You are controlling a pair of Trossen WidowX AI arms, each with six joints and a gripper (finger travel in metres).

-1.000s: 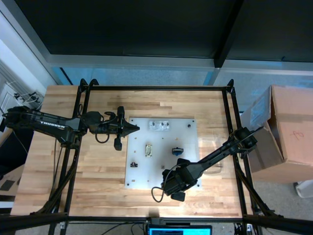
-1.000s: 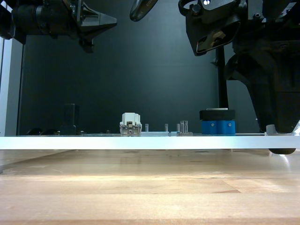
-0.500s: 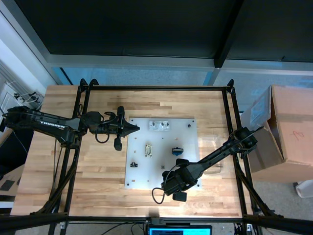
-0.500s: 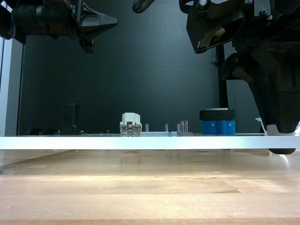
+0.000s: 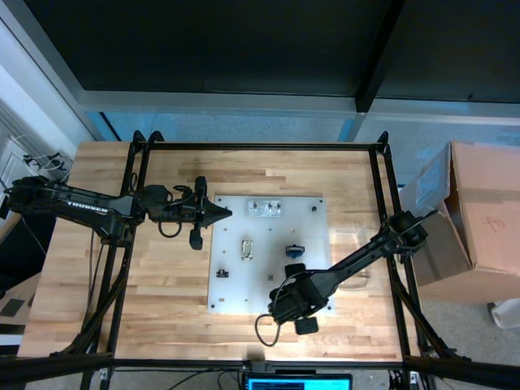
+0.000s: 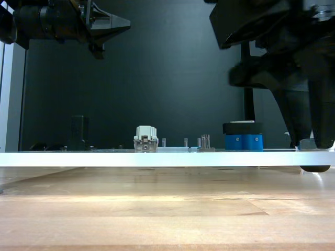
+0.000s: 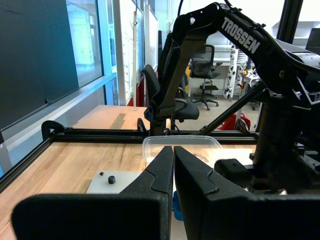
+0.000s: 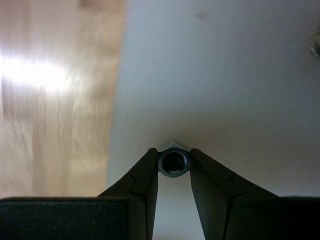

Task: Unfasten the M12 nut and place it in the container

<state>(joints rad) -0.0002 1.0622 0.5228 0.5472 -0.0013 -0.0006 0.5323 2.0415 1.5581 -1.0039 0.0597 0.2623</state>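
The small silver nut (image 8: 173, 162) sits pinched between the fingers of my right gripper (image 8: 173, 153), which is shut on it just above the white board (image 5: 236, 292). The high view shows that gripper (image 5: 294, 302) pointing down at the board's near right edge. In the low view its fingers (image 6: 309, 133) reach down to board level. They hide the stud, so I cannot tell whether the nut is on its stud. The clear container (image 5: 361, 240) stands right of the board, and no nut shows in it. My left gripper (image 5: 221, 213) hovers shut and empty at the board's far left edge.
On the board stand a blue block (image 6: 243, 141), a white connector (image 6: 145, 140), small silver posts (image 5: 266, 208) and a black post (image 5: 314, 207). A black frame (image 5: 260, 147) rings the table. A cardboard box (image 5: 475, 219) sits off the right side.
The right gripper has turned about its own axis while staying on the nut at the same spot. Its body and cable have swung toward the near right. The left arm has not moved.
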